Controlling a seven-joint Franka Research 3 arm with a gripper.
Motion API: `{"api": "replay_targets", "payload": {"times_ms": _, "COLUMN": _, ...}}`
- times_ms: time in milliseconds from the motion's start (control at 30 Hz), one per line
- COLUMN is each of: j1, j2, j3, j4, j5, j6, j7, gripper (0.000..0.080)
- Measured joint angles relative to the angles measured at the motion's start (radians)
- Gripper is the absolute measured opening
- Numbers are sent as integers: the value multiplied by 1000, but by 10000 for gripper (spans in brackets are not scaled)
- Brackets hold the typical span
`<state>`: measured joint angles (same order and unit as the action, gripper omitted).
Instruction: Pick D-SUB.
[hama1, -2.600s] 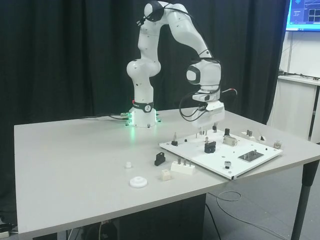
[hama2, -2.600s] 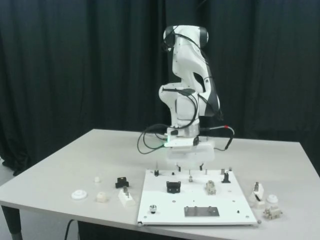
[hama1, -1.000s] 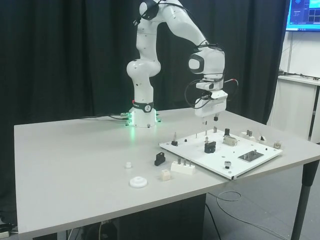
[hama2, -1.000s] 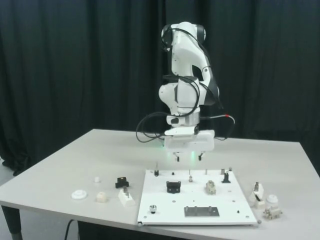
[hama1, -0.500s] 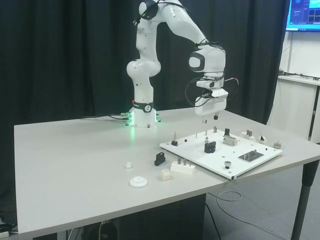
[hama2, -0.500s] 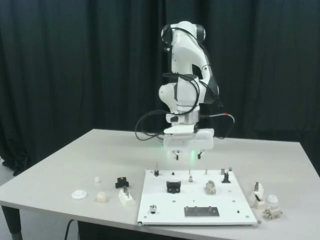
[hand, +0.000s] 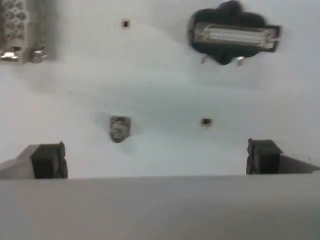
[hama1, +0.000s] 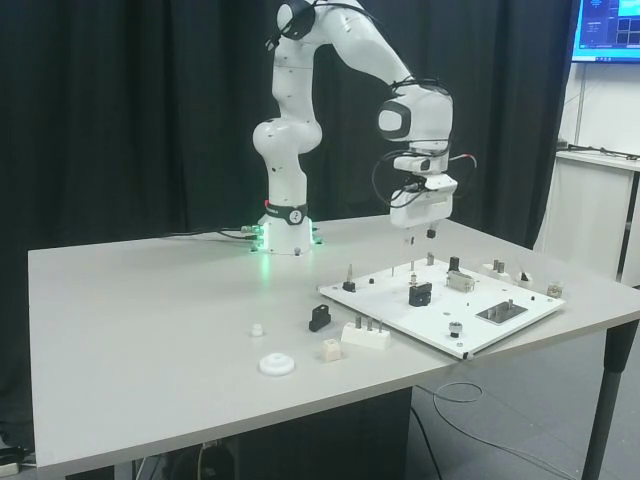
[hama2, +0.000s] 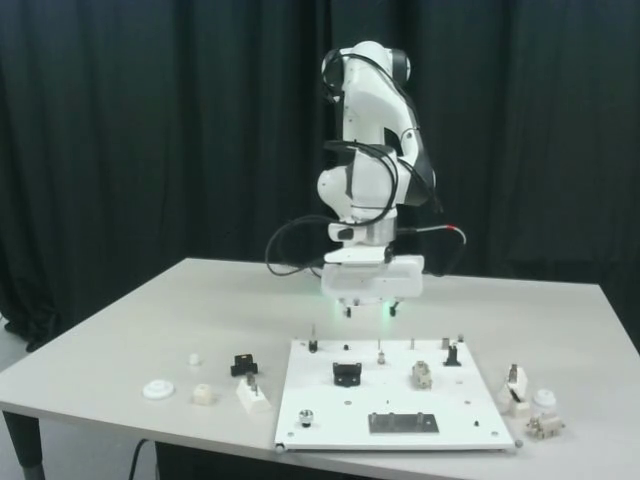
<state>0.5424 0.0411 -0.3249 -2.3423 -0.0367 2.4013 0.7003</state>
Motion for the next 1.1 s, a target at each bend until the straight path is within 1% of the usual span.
{"api": "replay_targets", "payload": {"times_ms": 233, "j1": -42, "j2": 1, "j3": -1, "j4": 22, "j5": -62, "j6": 0, "j7": -15, "gripper": 800}}
{"api": "replay_targets", "payload": {"times_ms": 400, "j1": -87, "j2": 3, "j3": -1, "j4": 43, "j5": -83, "j6": 0, "j7": -69, "gripper": 800}}
{"api": "replay_targets", "payload": {"times_ms": 667, "j1": -167, "j2": 11, "j3": -2, "j4": 72, "j5": -89, "j6": -3, "j7": -183, "gripper": 800}}
{"api": "replay_targets", "payload": {"times_ms": 1100, "j1": -286, "j2": 32, "j3": -5, "j4": 105, "j5": -92, "j6": -40, "j7": -333, "gripper": 800}}
